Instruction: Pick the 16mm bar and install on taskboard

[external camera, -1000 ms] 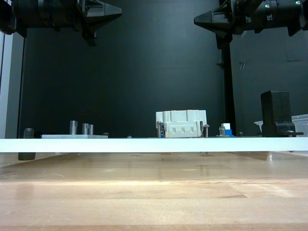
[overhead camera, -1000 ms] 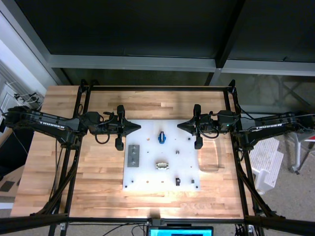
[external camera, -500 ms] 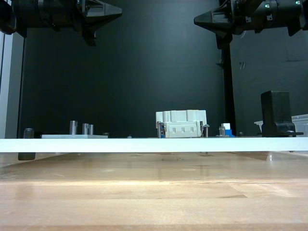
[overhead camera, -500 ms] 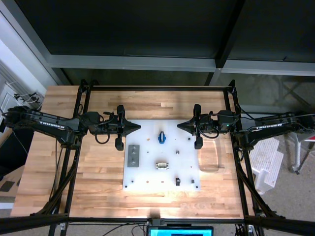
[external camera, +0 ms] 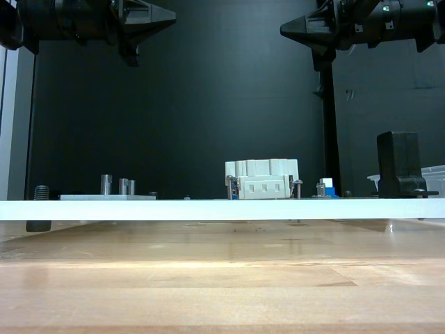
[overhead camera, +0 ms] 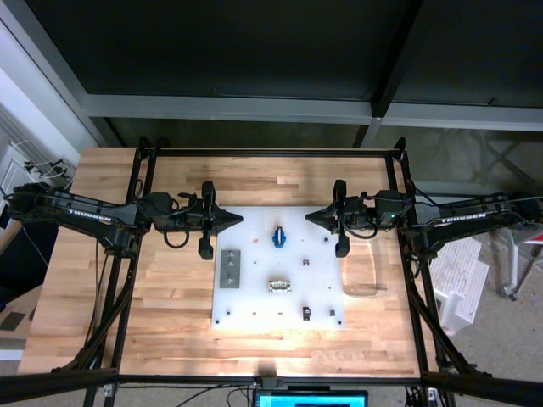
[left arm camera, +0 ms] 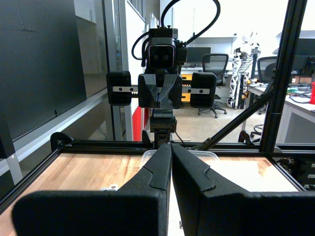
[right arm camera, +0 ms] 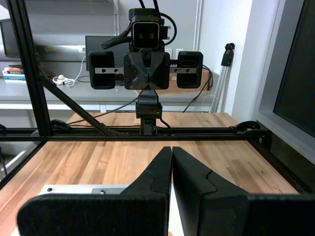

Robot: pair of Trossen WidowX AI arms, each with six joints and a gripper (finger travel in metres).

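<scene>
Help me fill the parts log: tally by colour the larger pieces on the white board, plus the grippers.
grey block: 1
blue part: 1
pale connector: 1
black block: 1
grippers: 2, left gripper and right gripper, raised over the far part of the board, both shut, empty
Total: 6
16mm bar: cannot tell where it lies

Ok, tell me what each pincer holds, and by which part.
Nothing. The left pincer and right pincer both hang shut and empty above the taskboard; where the 16mm bar lies I cannot tell.
</scene>
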